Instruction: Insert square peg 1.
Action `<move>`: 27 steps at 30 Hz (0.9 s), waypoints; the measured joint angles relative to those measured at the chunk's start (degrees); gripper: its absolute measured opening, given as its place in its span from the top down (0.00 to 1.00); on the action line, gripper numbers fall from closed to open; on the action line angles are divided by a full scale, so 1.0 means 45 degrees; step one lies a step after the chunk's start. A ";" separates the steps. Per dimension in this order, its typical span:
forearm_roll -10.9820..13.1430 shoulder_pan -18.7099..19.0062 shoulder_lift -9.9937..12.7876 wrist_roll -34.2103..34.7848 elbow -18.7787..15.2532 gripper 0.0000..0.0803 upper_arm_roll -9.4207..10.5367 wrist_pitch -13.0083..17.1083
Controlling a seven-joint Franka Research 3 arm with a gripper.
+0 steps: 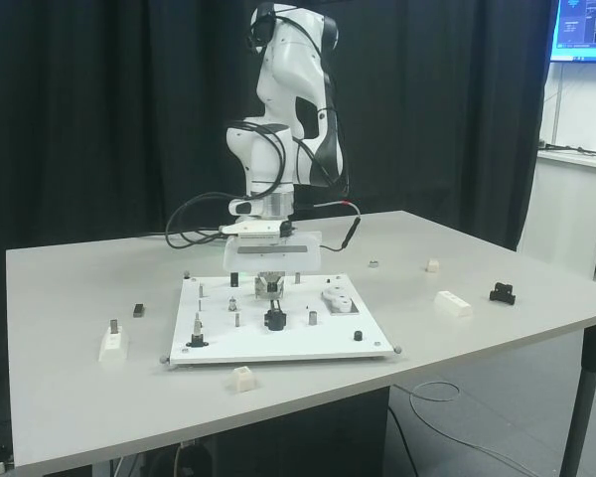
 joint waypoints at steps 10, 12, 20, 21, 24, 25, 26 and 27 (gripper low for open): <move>0.0095 0.0016 0.0002 0.0886 0.0002 0.97 0.0009 0.0000; 0.0095 0.0021 0.0003 0.1097 0.0002 0.97 0.0011 0.0000; 0.0095 0.0025 0.0004 0.1888 0.0002 0.97 0.0013 0.0001; 0.0095 0.0025 0.0005 0.1972 0.0002 0.97 0.0013 0.0001; 0.0095 0.0025 0.0006 0.2223 0.0003 0.97 0.0012 0.0003; 0.0095 0.0024 0.0007 0.2327 0.0004 0.97 0.0012 0.0005; 0.0095 0.0025 0.0008 0.2454 0.0004 0.97 0.0011 0.0007; 0.0095 0.0025 0.0009 0.2593 0.0005 0.97 0.0009 0.0011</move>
